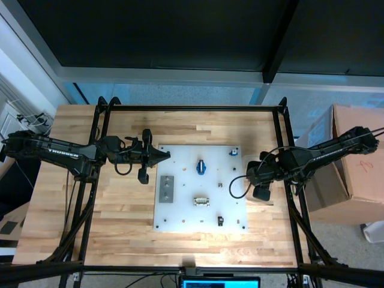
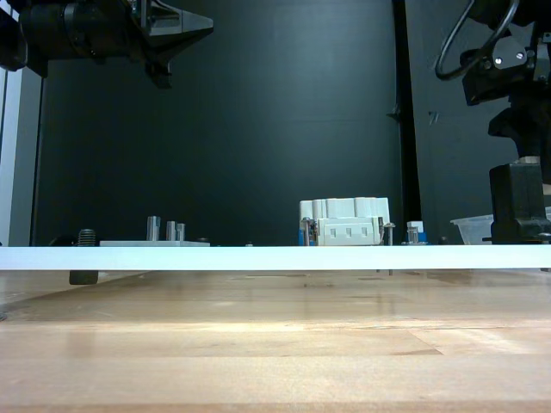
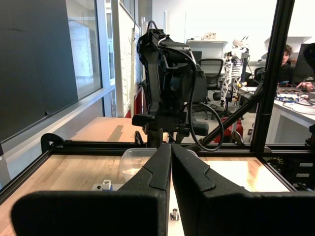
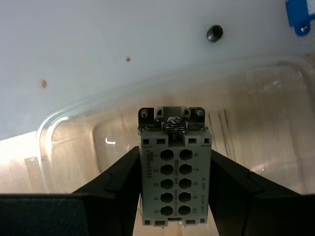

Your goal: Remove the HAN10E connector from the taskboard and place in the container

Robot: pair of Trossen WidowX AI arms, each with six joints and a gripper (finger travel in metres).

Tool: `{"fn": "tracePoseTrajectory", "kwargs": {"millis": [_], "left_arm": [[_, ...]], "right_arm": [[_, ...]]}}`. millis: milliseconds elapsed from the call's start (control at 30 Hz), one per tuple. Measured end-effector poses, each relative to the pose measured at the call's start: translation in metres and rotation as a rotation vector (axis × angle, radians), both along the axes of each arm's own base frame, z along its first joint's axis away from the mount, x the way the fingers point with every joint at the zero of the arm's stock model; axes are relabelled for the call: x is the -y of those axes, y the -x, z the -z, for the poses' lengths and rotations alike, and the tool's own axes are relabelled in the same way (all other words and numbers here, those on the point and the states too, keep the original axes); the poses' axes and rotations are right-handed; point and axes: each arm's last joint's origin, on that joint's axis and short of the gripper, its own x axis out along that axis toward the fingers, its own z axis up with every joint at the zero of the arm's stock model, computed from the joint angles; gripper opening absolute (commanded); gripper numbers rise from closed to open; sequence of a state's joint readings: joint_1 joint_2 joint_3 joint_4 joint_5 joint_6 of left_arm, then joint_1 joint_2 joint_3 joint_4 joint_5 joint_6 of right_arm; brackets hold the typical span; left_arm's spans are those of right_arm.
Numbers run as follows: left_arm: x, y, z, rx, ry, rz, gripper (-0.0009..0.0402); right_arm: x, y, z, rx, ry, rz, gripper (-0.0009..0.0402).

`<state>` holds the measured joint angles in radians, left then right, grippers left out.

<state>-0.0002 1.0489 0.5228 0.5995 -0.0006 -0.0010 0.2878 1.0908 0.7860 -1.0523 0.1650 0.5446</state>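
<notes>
The grey ten-socket HAN10E connector [image 4: 174, 177] has its holes numbered 1 to 10, and the black left arm [image 1: 57, 151] seems to read TROSSEN along its side. The right gripper [image 4: 174, 156] points down and pinches the connector from both sides. It's off its seat, over the clear plastic container [image 4: 49, 132] just beside the white taskboard [image 4: 123, 34]. Can't tell if it touches the bottom. The left gripper [image 3: 171, 162] lies level, high over the board's far-left corner, its fingers pressed together on nothing. A pale housing [image 1: 202, 201] sits on the board, with the wooden counter [image 1: 90, 228] underneath.
</notes>
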Motion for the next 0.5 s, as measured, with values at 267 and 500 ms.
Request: {"fn": "tracePoseTrajectory", "kwargs": {"millis": [267, 500], "left_arm": [[0.0000, 0.0000, 0.0001, 0.000, 0.000, 0.000, 0.0000], [0.0000, 0.0000, 0.0000, 0.000, 0.000, 0.000, 0.0000]], "right_arm": [[0.0009, 0.0032, 0.0049, -0.019, 0.001, 0.021, 0.0016], [0.0016, 0.0053, 0.0101, -0.034, -0.001, 0.052, 0.0016]]}}
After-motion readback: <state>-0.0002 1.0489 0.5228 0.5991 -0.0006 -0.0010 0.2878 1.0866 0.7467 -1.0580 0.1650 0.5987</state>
